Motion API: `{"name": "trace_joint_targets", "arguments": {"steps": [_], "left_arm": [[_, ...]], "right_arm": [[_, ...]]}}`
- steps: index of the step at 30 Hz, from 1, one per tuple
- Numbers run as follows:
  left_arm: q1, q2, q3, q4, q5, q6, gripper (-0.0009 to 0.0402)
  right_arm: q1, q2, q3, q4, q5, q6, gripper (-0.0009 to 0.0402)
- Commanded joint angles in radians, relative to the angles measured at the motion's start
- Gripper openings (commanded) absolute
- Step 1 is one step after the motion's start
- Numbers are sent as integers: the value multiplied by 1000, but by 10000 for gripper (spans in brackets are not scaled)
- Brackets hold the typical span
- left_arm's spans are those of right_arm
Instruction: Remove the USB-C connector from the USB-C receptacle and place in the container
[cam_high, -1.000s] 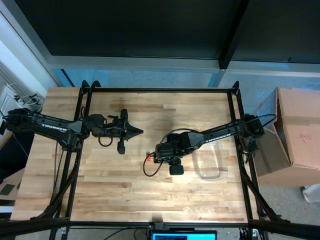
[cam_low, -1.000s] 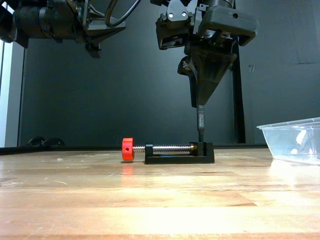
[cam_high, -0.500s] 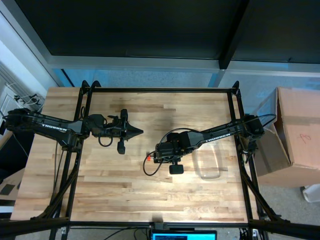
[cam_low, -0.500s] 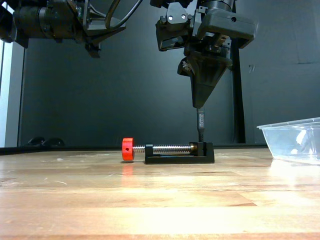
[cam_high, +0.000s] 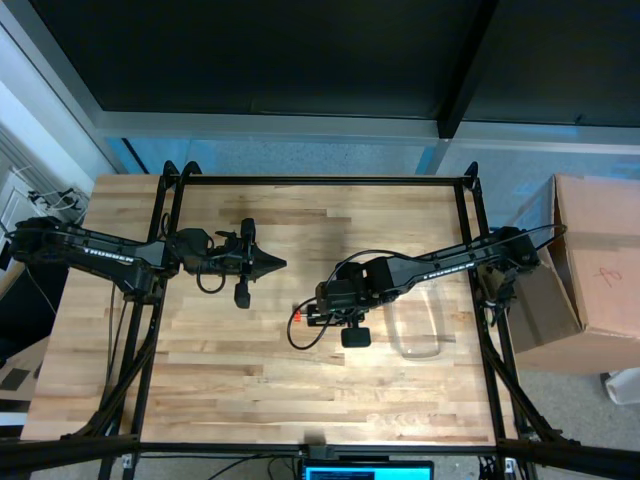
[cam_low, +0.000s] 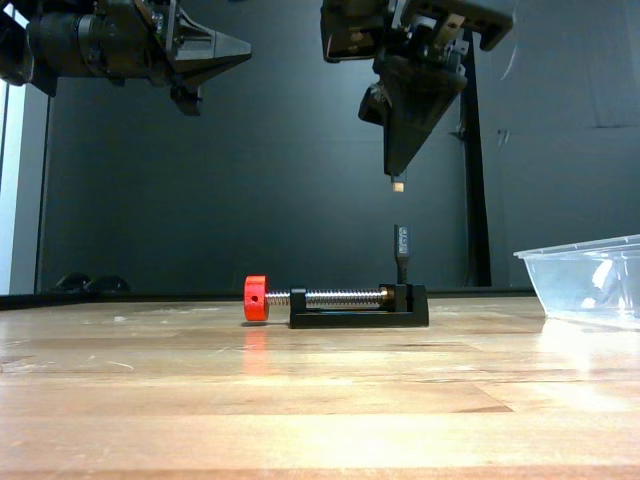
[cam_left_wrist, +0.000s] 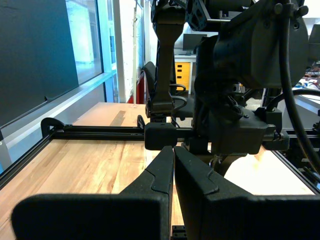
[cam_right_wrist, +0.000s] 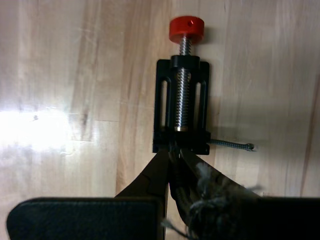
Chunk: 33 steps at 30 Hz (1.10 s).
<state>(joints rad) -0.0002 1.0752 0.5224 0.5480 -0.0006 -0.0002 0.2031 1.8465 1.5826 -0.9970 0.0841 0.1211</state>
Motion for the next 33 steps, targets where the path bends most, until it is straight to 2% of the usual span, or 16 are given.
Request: {"name": "trace_joint_targets", "arguments": {"steps": [1, 5, 10, 25, 33], "left_arm": [[0, 0, 0, 0, 0, 0, 0], [0, 0, 0, 1, 0, 0, 0], [0, 0, 0, 0, 0, 0, 0], [0, 0, 0, -1, 0, 0, 0], [0, 0, 0, -1, 0, 0, 0]], "right_arm": [[0, -10, 21, -26, 3, 0, 0], [0, -34, 11, -43, 3, 2, 0], [24, -103, -68, -38, 3, 11, 0], [112, -504, -512, -37, 4, 138, 0], [166, -533, -682, 2, 2, 178, 0]]}}
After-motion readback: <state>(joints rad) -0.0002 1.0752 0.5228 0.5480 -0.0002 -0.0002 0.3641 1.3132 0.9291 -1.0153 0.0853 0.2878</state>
